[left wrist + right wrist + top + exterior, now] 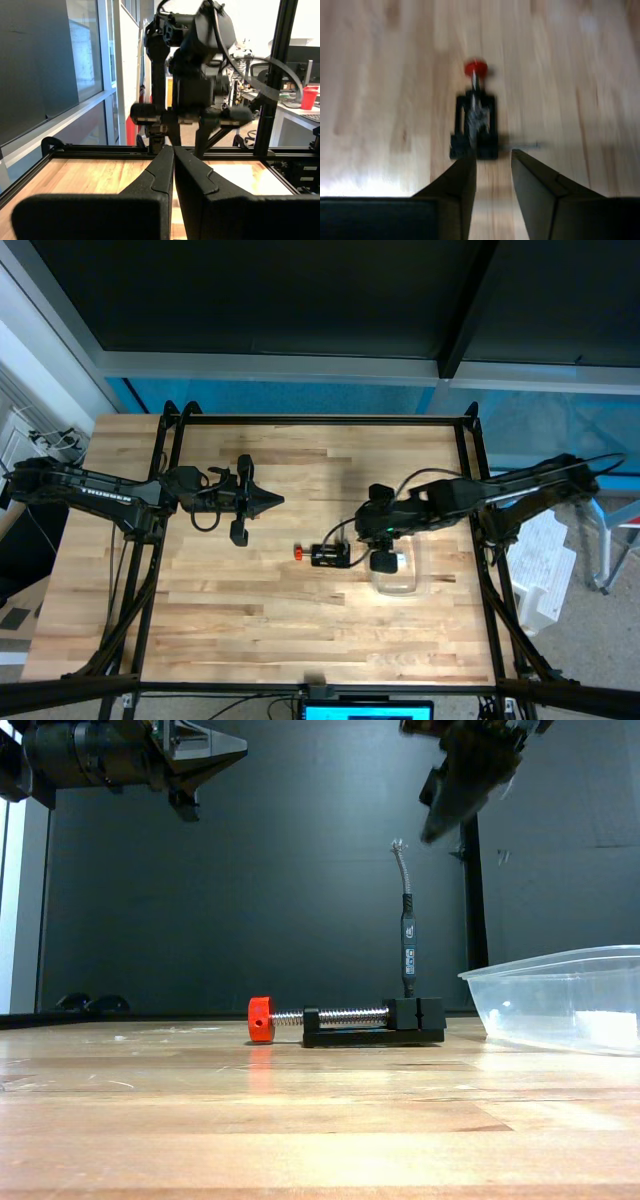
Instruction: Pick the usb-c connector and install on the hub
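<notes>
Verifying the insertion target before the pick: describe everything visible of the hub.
The hub is a small black block lying flat on the wooden table. A red-orange knob sits at the end nearer the left arm, on a silvery threaded screw. A thin grey stem rises from the other end and bends at its tip. Nothing touches the hub; the clear tray sits just beyond the stem end. The right gripper hovers open above it, and the left gripper, shut, hangs high and well away.

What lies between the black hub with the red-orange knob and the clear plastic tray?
Low view: only bare wooden table separates hub and tray. The right gripper hangs open above them; the left gripper, shut, hovers far left.
</notes>
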You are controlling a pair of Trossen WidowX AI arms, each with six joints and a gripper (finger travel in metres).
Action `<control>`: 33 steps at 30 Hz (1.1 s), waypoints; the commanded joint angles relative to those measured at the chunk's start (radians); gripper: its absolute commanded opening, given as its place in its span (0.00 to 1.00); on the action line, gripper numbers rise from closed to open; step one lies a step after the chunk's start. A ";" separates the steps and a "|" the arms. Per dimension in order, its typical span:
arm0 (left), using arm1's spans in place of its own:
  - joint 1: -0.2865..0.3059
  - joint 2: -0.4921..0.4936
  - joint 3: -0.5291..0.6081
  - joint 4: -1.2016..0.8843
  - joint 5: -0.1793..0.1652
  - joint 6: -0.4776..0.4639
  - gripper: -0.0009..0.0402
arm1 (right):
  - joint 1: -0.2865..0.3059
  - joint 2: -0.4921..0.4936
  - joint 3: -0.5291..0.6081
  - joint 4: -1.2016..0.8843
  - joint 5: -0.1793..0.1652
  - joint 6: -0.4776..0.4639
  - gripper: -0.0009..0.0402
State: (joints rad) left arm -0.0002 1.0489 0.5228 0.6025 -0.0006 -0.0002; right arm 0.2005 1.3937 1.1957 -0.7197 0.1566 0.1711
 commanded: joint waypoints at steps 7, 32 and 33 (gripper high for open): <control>0.000 0.000 0.000 0.000 0.000 0.000 0.02 | -0.002 -0.254 -0.254 0.373 0.000 -0.007 0.05; 0.000 0.000 0.000 0.000 0.000 0.000 0.02 | -0.066 -0.577 -0.645 0.961 0.010 -0.050 0.02; 0.000 0.000 0.000 0.000 0.000 0.000 0.02 | -0.074 -0.584 -0.658 0.975 0.008 -0.050 0.02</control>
State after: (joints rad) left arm -0.0002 1.0489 0.5224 0.6025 -0.0002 -0.0002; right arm 0.1360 0.8177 0.5526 0.2371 0.1654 0.1204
